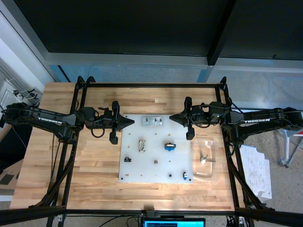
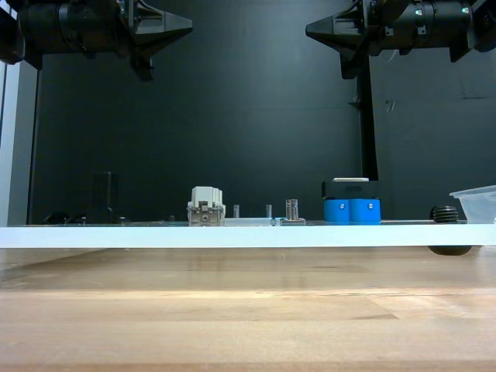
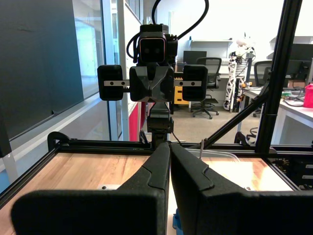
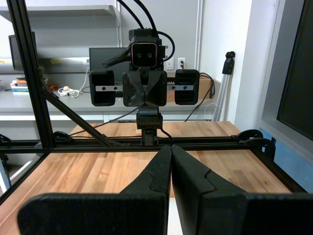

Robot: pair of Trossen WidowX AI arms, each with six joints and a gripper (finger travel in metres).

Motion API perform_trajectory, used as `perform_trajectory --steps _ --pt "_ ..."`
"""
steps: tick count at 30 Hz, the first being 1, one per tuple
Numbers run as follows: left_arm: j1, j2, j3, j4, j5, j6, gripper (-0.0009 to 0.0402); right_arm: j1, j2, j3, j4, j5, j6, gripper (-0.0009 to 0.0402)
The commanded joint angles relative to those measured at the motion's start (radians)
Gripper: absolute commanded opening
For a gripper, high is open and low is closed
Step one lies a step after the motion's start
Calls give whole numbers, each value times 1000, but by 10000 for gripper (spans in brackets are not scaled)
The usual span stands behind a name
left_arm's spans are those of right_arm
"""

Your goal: Pick the RJ45 connector and install on taskboard

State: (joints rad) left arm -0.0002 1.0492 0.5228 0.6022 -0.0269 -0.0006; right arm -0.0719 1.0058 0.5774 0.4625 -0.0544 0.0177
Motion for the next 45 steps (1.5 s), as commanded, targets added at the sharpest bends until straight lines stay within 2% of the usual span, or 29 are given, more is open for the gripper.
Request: perform_trajectory --steps 1,23,30,36,45 --pt "0 0 0 0 0 1 0 0 0 0 0 1 0 0" --pt "0 0 0 0 0 1 0 0 -14 0 -22 0 1 0" --pt "0 0 0 0 0 0 0 1 -81 80 -309 9 48 0" --pt "0 0 0 0 0 1 0 0 -135 146 -542 10 53 0" --pt "0 0 0 0 0 0 0 4 -150 306 -985 10 55 0"
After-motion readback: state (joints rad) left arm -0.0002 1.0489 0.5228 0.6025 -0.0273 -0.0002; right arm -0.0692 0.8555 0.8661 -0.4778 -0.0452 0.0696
